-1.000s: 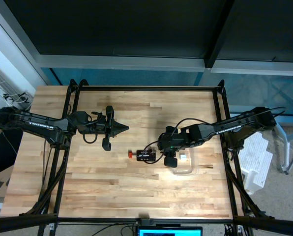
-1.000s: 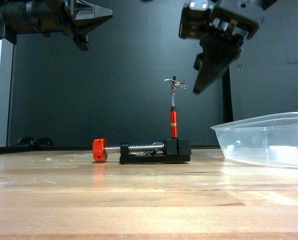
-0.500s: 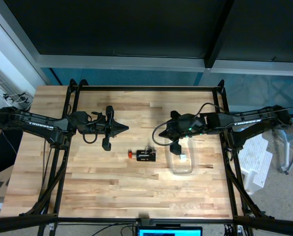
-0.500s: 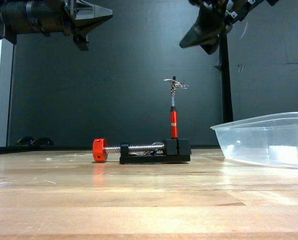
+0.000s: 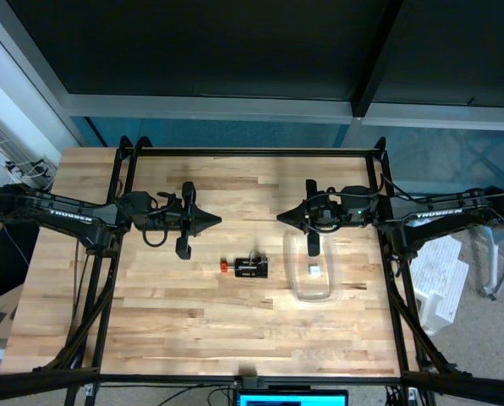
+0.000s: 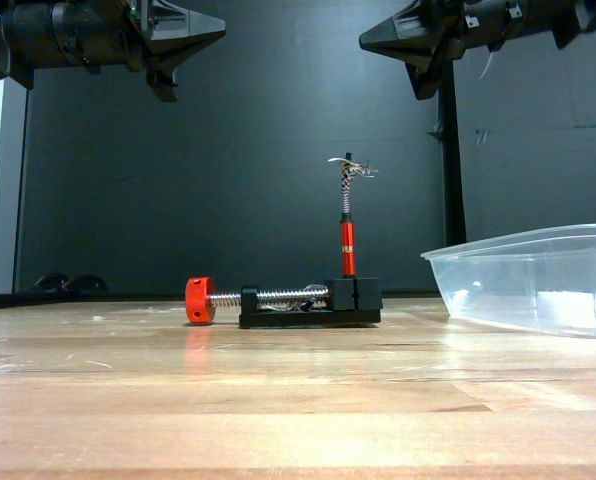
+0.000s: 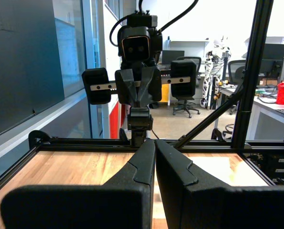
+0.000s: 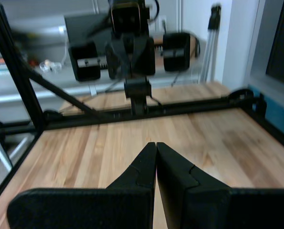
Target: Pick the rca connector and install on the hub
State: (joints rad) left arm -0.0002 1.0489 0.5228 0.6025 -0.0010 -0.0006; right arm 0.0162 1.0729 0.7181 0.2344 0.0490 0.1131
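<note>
The hub (image 5: 252, 269) is a small black block with a red knob (image 6: 199, 299) and lies mid-table, also low in the low view (image 6: 310, 301). The rca connector (image 6: 347, 235), a thin plug with a red sleeve and a braided metal tail, stands upright in the hub's right end, free of both grippers. It shows as a small dark speck from above (image 5: 254, 255). My right gripper (image 5: 280, 218) hangs shut and level, high above and behind the hub (image 6: 364, 41), its fingers pressed together (image 8: 156, 144). My left gripper (image 5: 216, 222) is shut, parked high at the left (image 7: 155, 143).
A clear plastic tray (image 5: 299, 288) sits right of the hub with a small white square piece (image 5: 315, 269) inside; its wall shows in the low view (image 6: 498, 275). A black frame (image 5: 252, 152) borders the wooden table.
My right gripper rose from just above the connector, pulled back to the right and swung level. The connector stayed upright on the hub. The left arm did not move.
</note>
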